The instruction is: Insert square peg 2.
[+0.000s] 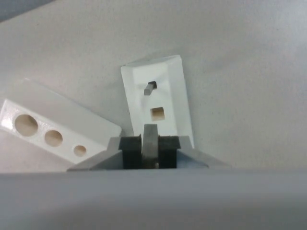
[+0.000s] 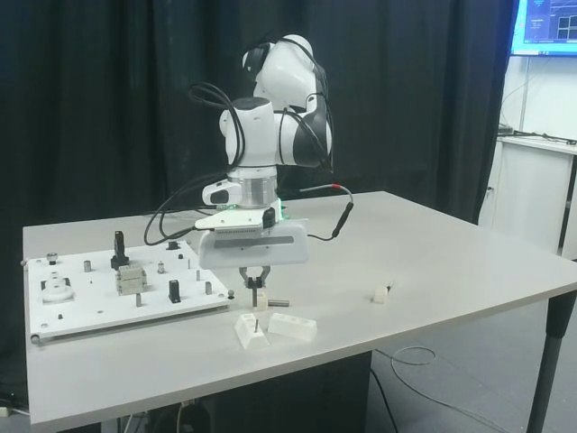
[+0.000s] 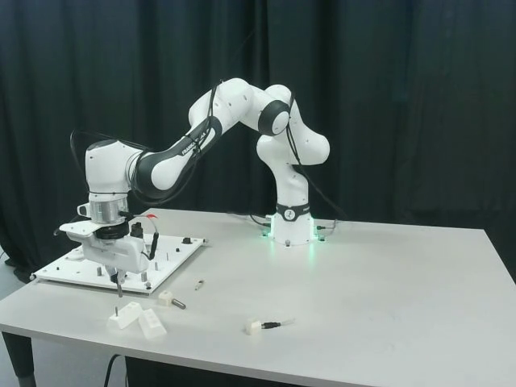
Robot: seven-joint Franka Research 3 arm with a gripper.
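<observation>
My gripper (image 1: pixel 150 152) is clamped on the square peg (image 1: pixel 150 141), hovering just above the white block (image 1: pixel 158 98); its open square hole (image 1: pixel 157 113) lies directly ahead. Grasp done, insertion remains.

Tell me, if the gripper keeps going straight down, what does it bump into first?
Probably the white block with square holes. The gripper holds a grey peg pointing down just above it, though the exact depth is unclear.

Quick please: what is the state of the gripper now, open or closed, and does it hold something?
Gripper: closed on the square peg, held above the white block with square holes.
</observation>
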